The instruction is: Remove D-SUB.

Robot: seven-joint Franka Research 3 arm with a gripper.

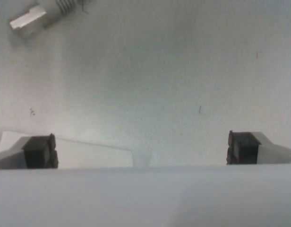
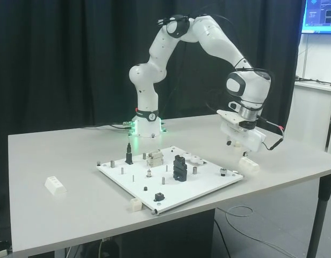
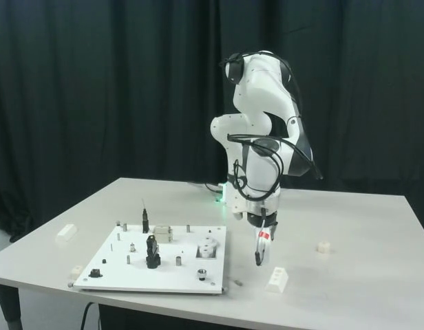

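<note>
The white board (image 2: 208, 185) (image 3: 191, 278) carries several small parts. A boxy grey-white connector (image 2: 155, 158) (image 3: 162, 234), the likeliest D-SUB, stands near the board's back. My gripper (image 2: 236, 144) (image 3: 259, 257) hangs above the bare table off the board's right side, well away from that connector. In the wrist view the gripper (image 1: 141, 150) is open wide, with its black pads (image 1: 40, 151) far apart and nothing between them. Only grey table lies below, plus a corner of the board (image 1: 93, 155).
A white block (image 2: 249, 164) (image 3: 277, 278) lies on the table just past the gripper. A small white plug piece (image 1: 34, 19) shows in the wrist view. Other white blocks sit at the table's left (image 2: 55, 184) (image 3: 65, 232) and by the board's front corner (image 2: 135, 203).
</note>
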